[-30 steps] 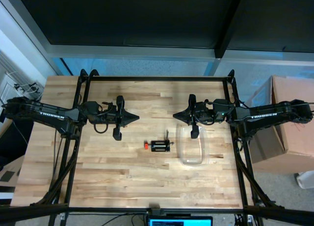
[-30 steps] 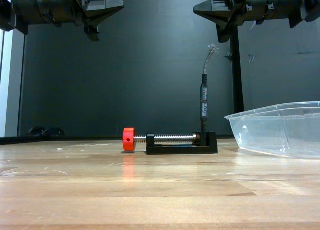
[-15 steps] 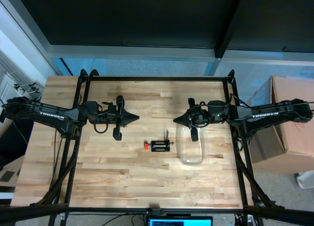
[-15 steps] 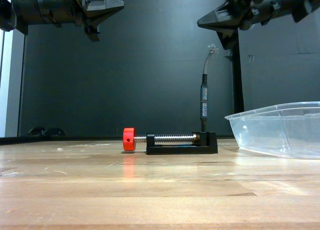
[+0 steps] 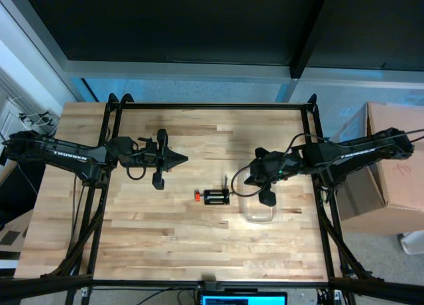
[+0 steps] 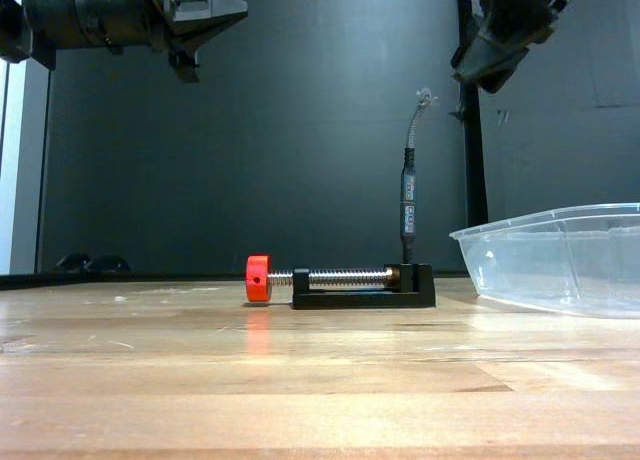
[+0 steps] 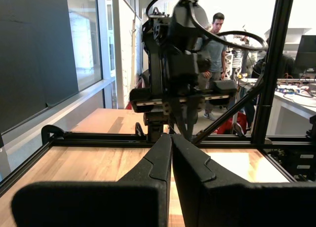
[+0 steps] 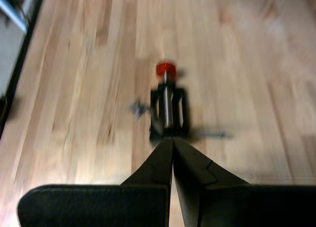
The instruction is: Remove the USB-C connector from the USB-C receptacle and place in the container
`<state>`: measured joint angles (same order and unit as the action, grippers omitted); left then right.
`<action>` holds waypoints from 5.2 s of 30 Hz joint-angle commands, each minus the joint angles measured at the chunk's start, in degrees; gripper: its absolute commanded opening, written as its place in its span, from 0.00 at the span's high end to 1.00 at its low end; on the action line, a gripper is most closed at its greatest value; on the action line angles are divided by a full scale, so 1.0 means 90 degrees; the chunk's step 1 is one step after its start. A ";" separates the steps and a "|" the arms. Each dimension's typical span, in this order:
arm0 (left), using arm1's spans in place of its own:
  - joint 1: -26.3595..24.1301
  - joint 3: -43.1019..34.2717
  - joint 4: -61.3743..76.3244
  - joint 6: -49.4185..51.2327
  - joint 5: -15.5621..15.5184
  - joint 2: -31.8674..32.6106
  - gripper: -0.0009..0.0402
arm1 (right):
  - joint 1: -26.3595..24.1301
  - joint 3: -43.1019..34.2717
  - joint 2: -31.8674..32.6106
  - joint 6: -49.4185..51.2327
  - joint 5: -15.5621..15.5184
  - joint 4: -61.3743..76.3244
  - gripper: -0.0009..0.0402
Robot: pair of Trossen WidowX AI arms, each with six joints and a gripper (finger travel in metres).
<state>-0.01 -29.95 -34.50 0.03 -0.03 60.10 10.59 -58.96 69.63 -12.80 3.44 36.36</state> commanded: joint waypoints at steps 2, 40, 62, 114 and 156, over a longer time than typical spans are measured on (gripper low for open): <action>0.0000 0.0000 -0.0002 -0.0002 0.0000 0.0002 0.98 | 0.0061 -0.0765 0.0542 -0.0027 0.0002 0.1154 0.98; 0.0002 0.0000 -0.0005 -0.0002 0.0000 0.0002 0.98 | 0.0129 -0.2628 0.2611 0.0002 0.0007 0.2591 0.48; 0.0000 0.0000 -0.0002 -0.0002 0.0000 0.0000 0.98 | 0.0146 -0.3167 0.3458 -0.0007 0.0000 0.2545 0.48; 0.0000 0.0000 -0.0002 -0.0002 0.0000 0.0002 0.98 | -0.0284 -0.3033 0.4126 0.0763 0.0051 0.2220 0.98; 0.0002 0.0000 -0.0002 -0.0002 0.0000 0.0002 0.98 | -0.0087 -0.3871 0.3344 0.0478 0.0051 0.3723 0.98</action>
<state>-0.01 -29.93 -34.50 0.01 -0.03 60.10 9.76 -93.84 99.70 -8.49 3.90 69.89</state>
